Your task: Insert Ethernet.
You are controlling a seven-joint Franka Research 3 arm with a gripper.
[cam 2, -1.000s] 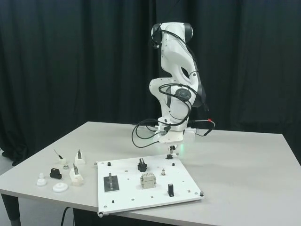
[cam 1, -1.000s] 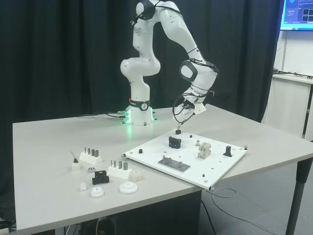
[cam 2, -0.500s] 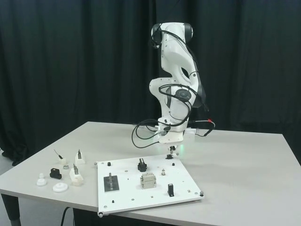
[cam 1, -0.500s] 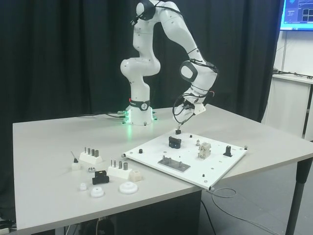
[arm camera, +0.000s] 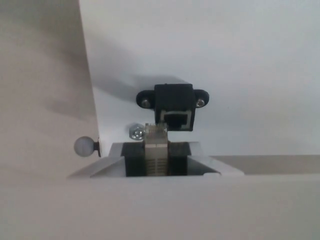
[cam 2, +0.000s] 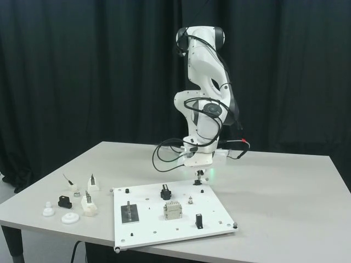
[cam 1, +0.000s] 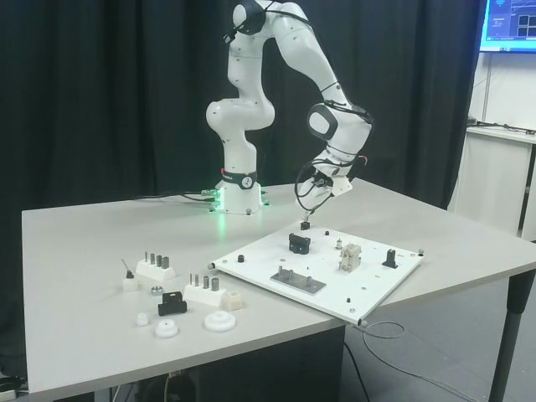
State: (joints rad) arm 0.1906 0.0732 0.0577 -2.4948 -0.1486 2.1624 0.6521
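Item: Ethernet plug [arm camera: 155, 134], clamped in my gripper [arm camera: 156, 150], tip pointing down, hanging over the far edge of the white board [cam 1: 368, 280].

Item: black Ethernet socket [arm camera: 173, 106], screwed to the board, opening upward. In the wrist view the plug tip sits just beside the opening, overlapping its near corner, not yet inside.

Item: grey table [cam 1: 75, 251], carrying loose white and black fixtures [cam 1: 186, 295] well apart from the work.

Step in hand, as I judge it: fine alignment above the port. Next move calls for a small sideways shift to centre the plug on the opening, then a straight, gentle descent until it seats.
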